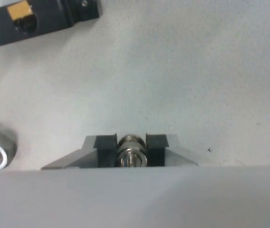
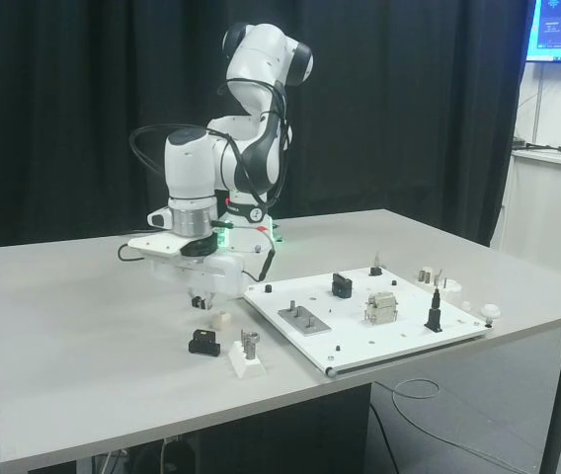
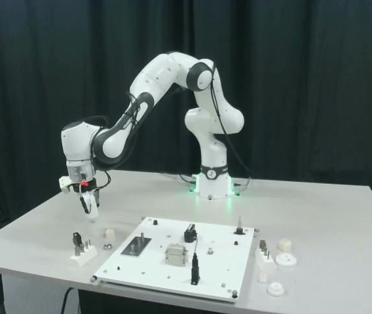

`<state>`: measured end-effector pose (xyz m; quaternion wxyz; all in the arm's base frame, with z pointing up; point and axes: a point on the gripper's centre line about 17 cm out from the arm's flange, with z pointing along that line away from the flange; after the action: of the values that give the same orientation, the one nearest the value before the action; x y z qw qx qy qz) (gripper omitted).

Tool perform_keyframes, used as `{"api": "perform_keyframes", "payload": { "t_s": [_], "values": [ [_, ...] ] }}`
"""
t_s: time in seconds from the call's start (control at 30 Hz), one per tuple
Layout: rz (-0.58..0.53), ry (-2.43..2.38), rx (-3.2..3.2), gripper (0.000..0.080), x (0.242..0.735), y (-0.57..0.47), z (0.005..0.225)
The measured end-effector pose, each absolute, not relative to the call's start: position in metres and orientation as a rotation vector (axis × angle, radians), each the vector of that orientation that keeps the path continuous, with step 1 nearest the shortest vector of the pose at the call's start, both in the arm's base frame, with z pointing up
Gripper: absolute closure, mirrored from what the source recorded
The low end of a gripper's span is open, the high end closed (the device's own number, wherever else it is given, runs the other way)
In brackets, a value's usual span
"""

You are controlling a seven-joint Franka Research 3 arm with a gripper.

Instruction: Insert BNC.

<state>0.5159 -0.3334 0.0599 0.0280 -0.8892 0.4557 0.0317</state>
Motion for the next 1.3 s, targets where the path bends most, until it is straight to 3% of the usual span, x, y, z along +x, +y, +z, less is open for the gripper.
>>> {"api": "perform_keyframes", "payload": {
  "t_s": [1.3],
  "values": [
    [0.089,1.403,-2.752,0.068,0.519,-0.3325,0.0659]
  ]
}}
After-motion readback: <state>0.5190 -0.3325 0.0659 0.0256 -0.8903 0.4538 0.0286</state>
